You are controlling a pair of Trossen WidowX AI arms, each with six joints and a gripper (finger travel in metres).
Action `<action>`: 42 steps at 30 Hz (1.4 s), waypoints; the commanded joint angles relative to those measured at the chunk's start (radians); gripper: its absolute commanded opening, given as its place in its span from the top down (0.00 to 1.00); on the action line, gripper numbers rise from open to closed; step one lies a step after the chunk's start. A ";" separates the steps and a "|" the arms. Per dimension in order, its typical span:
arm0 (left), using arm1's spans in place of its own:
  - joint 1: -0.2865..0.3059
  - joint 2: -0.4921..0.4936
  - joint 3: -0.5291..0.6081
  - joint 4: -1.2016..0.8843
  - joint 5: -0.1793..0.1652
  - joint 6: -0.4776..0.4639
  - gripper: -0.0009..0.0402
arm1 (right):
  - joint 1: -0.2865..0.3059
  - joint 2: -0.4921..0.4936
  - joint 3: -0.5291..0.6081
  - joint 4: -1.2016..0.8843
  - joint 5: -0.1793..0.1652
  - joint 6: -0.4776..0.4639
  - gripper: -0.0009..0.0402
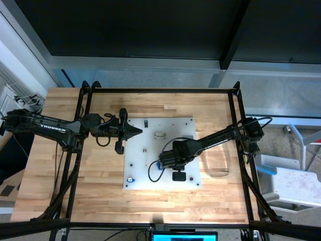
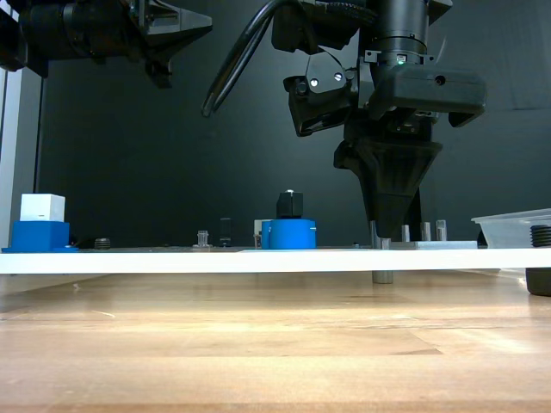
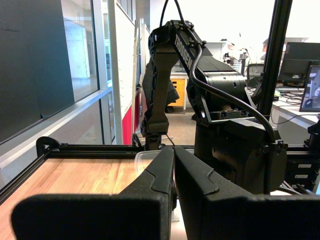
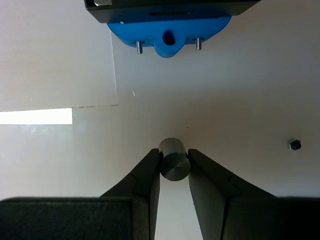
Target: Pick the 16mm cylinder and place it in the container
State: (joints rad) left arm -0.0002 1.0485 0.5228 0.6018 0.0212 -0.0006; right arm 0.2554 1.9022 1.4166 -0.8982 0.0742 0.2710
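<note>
Now R-gripper (image 4: 174, 153) on cyl (image 4: 174, 163), L-gripper (image 3: 173, 152) aloft

So the 16mm cylinder (image 4: 174, 162) is a stubby silvery-grey metal slug, smooth and dull. It's standing upright, with its flat round end face pointing straight up at the right wrist camera. The right gripper (image 4: 174, 153) has it pinched, one finger pressed against each side, over the white board. Can't tell whether it's sitting on the board or just off it.

The container (image 1: 219, 174) is a clear plastic tray with rounded corners. It sits flat and open side up on the bench, just off the board's right edge and apart from the cylinder. The left gripper (image 1: 140, 131), fingers together, is well away from both, at the board's far-left corner.
</note>
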 commanded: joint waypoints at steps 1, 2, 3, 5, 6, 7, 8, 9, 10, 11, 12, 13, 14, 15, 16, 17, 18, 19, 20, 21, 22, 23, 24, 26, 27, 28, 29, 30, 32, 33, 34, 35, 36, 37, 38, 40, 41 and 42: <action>0.000 0.000 0.000 0.000 0.000 0.000 0.98 | 0.000 -0.016 0.000 -0.001 0.000 0.001 0.91; 0.000 0.000 0.000 0.000 0.000 0.000 0.98 | 0.000 -0.021 0.000 -0.002 0.000 0.000 0.91; 0.000 0.000 0.000 0.000 0.000 0.000 0.98 | 0.000 -0.028 0.000 -0.003 0.000 0.001 0.91; 0.000 0.000 0.000 0.000 0.000 0.000 0.98 | 0.000 -0.039 0.000 -0.006 0.000 0.000 0.91; 0.000 0.000 0.000 0.000 0.000 0.000 0.98 | 0.000 -0.045 0.000 -0.009 0.000 0.001 0.91; 0.000 0.000 0.000 0.000 0.000 0.000 0.98 | 0.000 -0.050 0.000 -0.011 0.000 0.001 0.91; 0.000 0.000 0.000 0.000 0.000 0.000 0.98 | 0.000 -0.055 0.000 -0.015 0.000 0.001 0.91; 0.000 0.000 0.000 0.000 0.000 0.000 0.98 | 0.000 -0.062 0.000 -0.020 0.000 0.002 0.91; 0.000 0.000 0.000 0.000 0.000 0.000 0.98 | 0.000 -0.067 0.000 -0.026 0.000 0.003 0.91; 0.000 0.000 0.000 0.000 0.000 0.000 0.98 | 0.000 -0.073 0.000 -0.032 0.000 0.005 0.91; 0.000 0.000 0.000 0.000 0.000 0.000 0.98 | 0.000 -0.080 0.000 -0.037 0.000 0.004 0.91; 0.000 0.000 0.000 0.000 0.000 0.000 0.98 | 0.000 -0.086 0.000 -0.040 0.000 0.004 0.91; 0.000 0.000 0.000 0.000 0.000 0.000 0.98 | 0.000 -0.095 0.000 -0.043 0.000 0.004 0.91; 0.000 0.000 0.000 0.000 0.000 0.000 0.98 | 0.000 -0.103 0.000 -0.045 0.001 0.004 0.91; 0.000 0.000 0.000 0.000 0.000 0.000 0.98 | 0.000 -0.111 0.000 -0.049 0.002 0.004 0.91; 0.000 0.000 0.000 0.000 0.000 0.000 0.98 | 0.000 -0.117 0.000 -0.053 0.002 0.004 0.91; 0.000 0.000 0.000 0.000 0.000 0.000 0.98 | 0.000 -0.126 0.000 -0.060 0.002 0.004 0.91; 0.000 0.000 0.000 0.000 0.000 0.000 0.98 | 0.000 -0.135 0.000 -0.068 0.002 0.005 0.91; 0.000 0.000 0.000 0.000 0.000 0.000 0.98 | 0.000 -0.143 0.000 -0.077 0.003 0.005 0.91; 0.000 0.000 0.000 0.000 0.000 0.000 0.98 | 0.001 -0.151 0.000 -0.087 0.003 0.005 0.91; 0.000 0.000 0.000 0.000 0.000 0.000 0.98 | 0.001 -0.161 0.000 -0.095 0.003 0.005 0.91; 0.000 0.000 0.000 0.000 0.000 0.000 0.98 | 0.001 -0.170 -0.002 -0.100 0.003 0.005 0.91; 0.000 0.000 0.000 0.000 0.000 0.000 0.98 | 0.002 -0.182 -0.003 -0.106 0.003 0.008 0.91; 0.000 0.000 0.000 0.000 0.000 0.000 0.98 | 0.002 -0.204 -0.010 -0.116 0.003 0.010 0.91; 0.000 0.000 0.000 0.000 0.000 0.000 0.98 | 0.003 -0.218 -0.016 -0.120 0.003 0.013 0.91; 0.000 0.000 0.000 0.000 0.000 0.000 0.98 | 0.003 -0.232 -0.024 -0.122 0.001 0.013 0.91; 0.000 0.000 0.000 0.000 0.000 0.000 0.98 | 0.003 -0.249 -0.035 -0.122 0.001 0.018 0.91; 0.000 0.000 0.000 0.000 0.000 0.000 0.98 | 0.004 -0.268 -0.048 -0.121 0.001 0.024 0.91; 0.000 0.000 0.000 0.000 0.000 0.000 0.98 | 0.005 -0.303 -0.075 -0.122 0.001 0.039 0.91; 0.000 0.000 0.000 0.000 0.000 0.000 0.98 | 0.005 -0.321 -0.086 -0.122 0.000 0.043 0.91; 0.000 0.000 0.000 0.000 0.000 0.000 0.98 | 0.006 -0.340 -0.099 -0.122 0.000 0.053 0.91; 0.000 0.000 0.000 0.000 0.000 0.000 0.98 | 0.006 -0.356 -0.112 -0.122 0.000 0.065 0.91; 0.000 0.000 0.000 0.000 0.000 0.000 0.98 | 0.007 -0.375 -0.126 -0.122 0.000 0.072 0.91; 0.000 0.000 0.000 0.000 0.000 0.000 0.98 | 0.007 -0.393 -0.140 -0.122 0.000 0.087 0.91; 0.000 0.000 0.000 0.000 0.000 0.000 0.98 | 0.008 -0.412 -0.155 -0.123 0.000 0.099 0.91; 0.000 0.000 0.000 0.000 0.000 0.000 0.98 | 0.010 -0.445 -0.183 -0.123 -0.020 0.122 0.91; 0.000 0.000 0.000 0.000 0.000 0.000 0.98 | 0.010 -0.464 -0.199 -0.123 -0.032 0.135 0.91; 0.000 0.000 0.000 0.000 0.000 0.000 0.98 | 0.011 -0.483 -0.215 -0.123 -0.042 0.146 0.91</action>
State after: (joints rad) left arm -0.0002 1.0485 0.5228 0.6022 0.0212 -0.0006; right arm 0.2646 1.4410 1.2209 -1.0218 0.0467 0.4030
